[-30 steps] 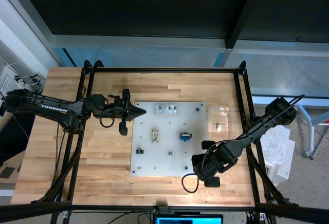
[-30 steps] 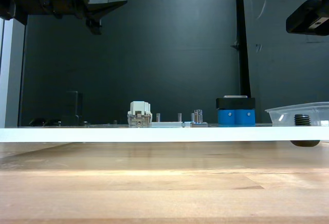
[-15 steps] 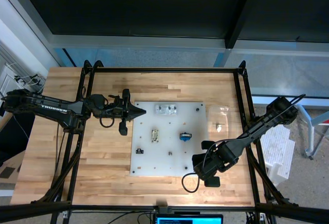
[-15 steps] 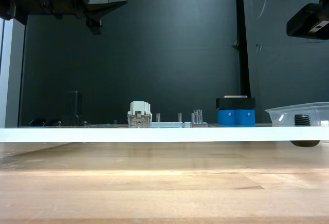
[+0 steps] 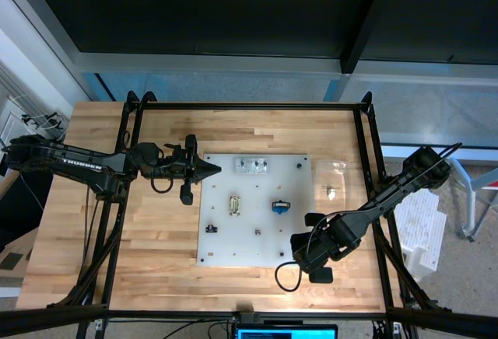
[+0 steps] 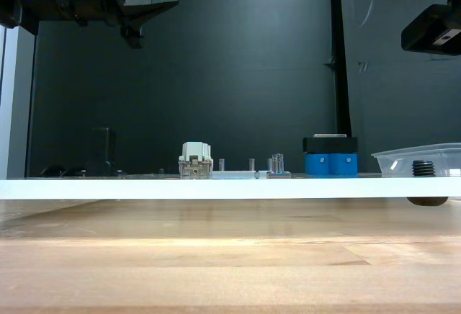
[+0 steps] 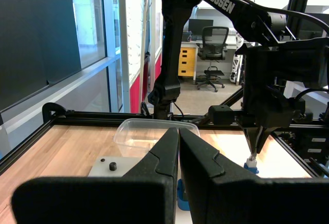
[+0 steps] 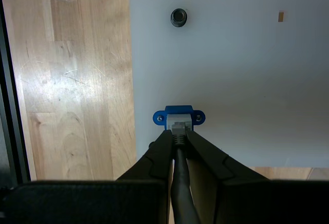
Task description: Pick the RJ45 connector and install on taskboard
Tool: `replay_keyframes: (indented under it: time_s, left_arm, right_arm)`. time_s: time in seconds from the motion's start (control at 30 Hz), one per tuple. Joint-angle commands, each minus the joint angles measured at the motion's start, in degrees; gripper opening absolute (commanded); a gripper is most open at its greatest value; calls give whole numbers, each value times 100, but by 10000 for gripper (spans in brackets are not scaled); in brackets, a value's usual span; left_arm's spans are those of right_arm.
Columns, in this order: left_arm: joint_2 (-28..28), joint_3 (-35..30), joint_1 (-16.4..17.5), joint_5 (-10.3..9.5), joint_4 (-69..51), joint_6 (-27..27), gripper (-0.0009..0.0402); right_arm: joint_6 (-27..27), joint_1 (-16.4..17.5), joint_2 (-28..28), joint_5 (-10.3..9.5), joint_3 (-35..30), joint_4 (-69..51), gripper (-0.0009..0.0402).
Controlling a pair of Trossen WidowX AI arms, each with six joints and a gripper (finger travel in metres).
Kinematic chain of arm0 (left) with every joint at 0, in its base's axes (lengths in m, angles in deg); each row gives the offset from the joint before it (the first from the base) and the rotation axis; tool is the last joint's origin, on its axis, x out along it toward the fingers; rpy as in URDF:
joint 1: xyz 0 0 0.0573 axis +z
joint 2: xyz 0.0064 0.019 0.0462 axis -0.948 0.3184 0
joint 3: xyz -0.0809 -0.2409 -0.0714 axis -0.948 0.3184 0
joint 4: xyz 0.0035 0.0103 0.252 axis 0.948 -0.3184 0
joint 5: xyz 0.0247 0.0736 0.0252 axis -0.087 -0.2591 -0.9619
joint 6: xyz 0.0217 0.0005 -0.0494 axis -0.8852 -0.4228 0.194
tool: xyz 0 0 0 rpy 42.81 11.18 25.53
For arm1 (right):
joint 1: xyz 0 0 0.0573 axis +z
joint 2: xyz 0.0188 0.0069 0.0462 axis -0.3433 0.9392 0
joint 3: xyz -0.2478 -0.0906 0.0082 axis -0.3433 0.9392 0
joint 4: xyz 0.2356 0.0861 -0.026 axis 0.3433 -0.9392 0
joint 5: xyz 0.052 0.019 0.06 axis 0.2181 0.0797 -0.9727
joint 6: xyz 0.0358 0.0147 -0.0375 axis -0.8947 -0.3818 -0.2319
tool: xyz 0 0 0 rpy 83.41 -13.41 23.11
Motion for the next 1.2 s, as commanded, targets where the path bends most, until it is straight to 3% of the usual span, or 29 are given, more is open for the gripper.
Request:
replay_keyframes:
  time_s: [0.03, 0.4, 0.73, 0.93, 1.2]
  left_arm:
    - [2, -2, 0, 2, 2, 0, 0]
    - [2, -2, 2, 2, 0, 0, 0]
    - [4, -2, 0, 2, 2, 0, 0]
    - [4, -2, 2, 2, 2, 0, 0]
    - [2, -2, 0, 2, 0, 0, 0]
  right_arm:
    - [0, -2, 0, -2, -4, 9, 38]
    - [-109, -2, -146, 0, -26, -31, 130]
    - [-149, 2, -590, 0, -37, -304, 190]
    - [-153, 2, -927, 0, -37, -474, 207]
    - [-153, 2, -1095, 0, -35, -592, 193]
